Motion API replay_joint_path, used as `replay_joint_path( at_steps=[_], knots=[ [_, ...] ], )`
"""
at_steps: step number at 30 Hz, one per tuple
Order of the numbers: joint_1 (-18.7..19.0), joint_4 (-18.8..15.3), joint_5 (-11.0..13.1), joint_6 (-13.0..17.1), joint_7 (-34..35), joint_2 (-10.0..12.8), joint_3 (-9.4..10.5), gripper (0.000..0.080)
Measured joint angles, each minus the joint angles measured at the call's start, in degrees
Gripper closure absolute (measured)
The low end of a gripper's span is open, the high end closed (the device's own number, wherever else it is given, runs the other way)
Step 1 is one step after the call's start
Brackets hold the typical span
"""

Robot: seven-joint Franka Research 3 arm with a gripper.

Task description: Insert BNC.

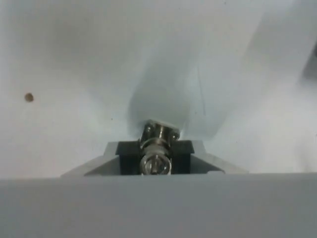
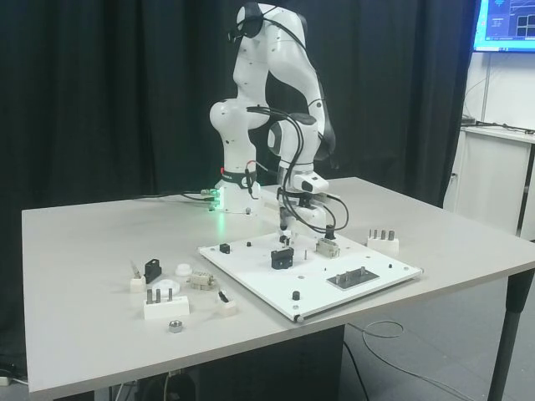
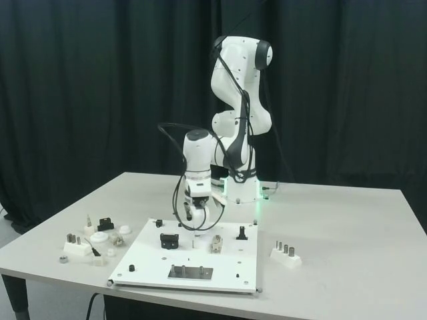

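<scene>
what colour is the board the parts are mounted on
White; the board shows best in the second room view, lying on the grey table.

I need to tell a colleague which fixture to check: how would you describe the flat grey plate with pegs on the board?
Start at the white square board on the grey table. Near the board's front edge lies a flat grey metal plate with short upright pegs; unlike the black blocks behind it, it sits low.

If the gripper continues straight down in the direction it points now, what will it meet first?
Most likely the metal BNC connector on its mount on the white board: the wrist view shows it right beneath the gripper. How far above it the gripper hangs is unclear.
</scene>
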Motion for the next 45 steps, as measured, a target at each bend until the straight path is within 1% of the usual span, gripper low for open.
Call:
replay_joint_path(
  at_steps=[6,10,15,22,32,37,45],
  knots=[
    [-0.33,0.12,2.18,-0.4,2.48,0.01,0.1,0.0678],
    [-0.44,0.33,3.09,-0.8,3.08,0.11,0.11,0.0678],
    [-0.45,0.61,3.12,-1.06,2.76,0.39,0.19,0.0679],
    [-0.45,0.68,3.05,-1.06,-0.98,0.54,0.26,0.068],
    [-0.47,0.69,2.97,-1.06,-2.63,0.54,0.28,0.0681],
    [-0.56,0.69,3.22,-1.09,-1.77,0.54,0.29,0.0681],
    [-0.63,0.69,3.65,-1.2,3.1,0.54,0.29,0.0681]
  ],
)
